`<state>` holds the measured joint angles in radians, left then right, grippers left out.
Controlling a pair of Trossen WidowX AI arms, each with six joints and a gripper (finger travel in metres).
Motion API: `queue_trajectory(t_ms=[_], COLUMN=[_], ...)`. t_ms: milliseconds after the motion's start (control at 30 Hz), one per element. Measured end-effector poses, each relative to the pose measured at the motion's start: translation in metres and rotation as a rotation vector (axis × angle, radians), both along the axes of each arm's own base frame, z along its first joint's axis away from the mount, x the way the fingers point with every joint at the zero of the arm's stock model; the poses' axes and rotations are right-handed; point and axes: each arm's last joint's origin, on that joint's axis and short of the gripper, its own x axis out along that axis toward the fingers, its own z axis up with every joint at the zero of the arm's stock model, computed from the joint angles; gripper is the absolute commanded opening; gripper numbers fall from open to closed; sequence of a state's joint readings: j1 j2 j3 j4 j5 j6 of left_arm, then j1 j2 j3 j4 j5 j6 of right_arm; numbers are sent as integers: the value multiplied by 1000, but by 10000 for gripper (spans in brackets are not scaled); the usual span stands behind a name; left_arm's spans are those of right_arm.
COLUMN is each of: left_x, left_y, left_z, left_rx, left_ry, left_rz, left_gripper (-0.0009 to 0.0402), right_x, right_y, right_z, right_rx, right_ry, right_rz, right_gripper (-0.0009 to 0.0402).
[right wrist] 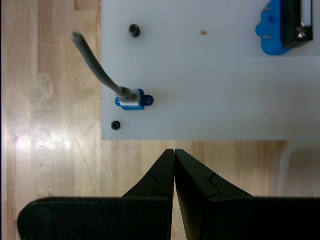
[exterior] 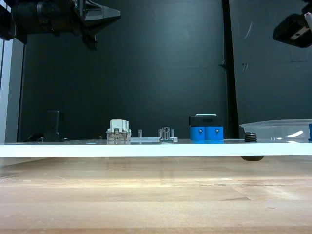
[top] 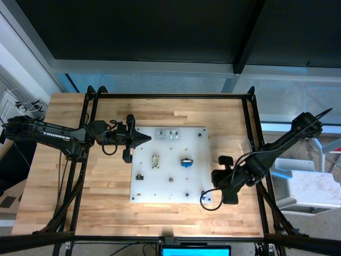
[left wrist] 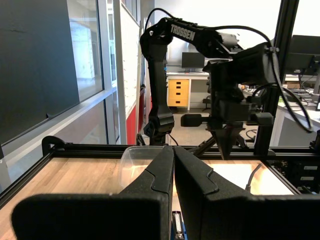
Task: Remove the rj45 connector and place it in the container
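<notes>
1. Right wrist view: plug (right wrist: 129,95) sits in its blue socket (right wrist: 144,101) at the board's (right wrist: 210,90) corner, with the tub (right wrist: 295,165) beside.
2. Right gripper (right wrist: 174,150) hovers just off that corner, fingers pressed together: the approach, I judge.
3. Next: spread, descend, pinch the plug.
4. Left gripper (left wrist: 173,147), likewise pressed together, hangs over the board's left edge.

Tall windows (left wrist: 86,55) and a yellow cabinet (left wrist: 178,93) stand beyond the wooden table (top: 106,205).

Board (top: 170,160) on table (top: 64,186), between left end effector (top: 148,137) and right end effector (right wrist: 174,151)
</notes>
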<state>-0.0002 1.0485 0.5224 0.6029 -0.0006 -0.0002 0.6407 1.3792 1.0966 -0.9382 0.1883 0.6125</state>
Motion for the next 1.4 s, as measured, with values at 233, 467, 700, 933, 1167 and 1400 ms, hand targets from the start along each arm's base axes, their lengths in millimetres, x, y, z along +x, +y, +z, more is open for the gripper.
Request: queue_trajectory(t_ms=[233,467,700,933,1167,1400], left_x=[0,0,0,0,0,0], left_y=[0,0,0,0,0,0], left_z=[0,0,0,0,0,0], left_rx=[0,0,0,0,0,0], left_ry=[0,-1,0,0,0,0], left_rz=[0,0,0,0,0,0], left_gripper=[0,0,0,0,0,0], right_x=[9,18,21,25,27,34], right_y=[16,28,31,34,35,40], right_z=[-2,-3,-9,-13,-15,-23], right_rx=[-9,-16,-21,-22,-28,-40], right_ry=[29,49,64,54,33,22], right_rz=[20,11,-12,-26,-31,-11], right_gripper=[0,18,127,213,221,222])
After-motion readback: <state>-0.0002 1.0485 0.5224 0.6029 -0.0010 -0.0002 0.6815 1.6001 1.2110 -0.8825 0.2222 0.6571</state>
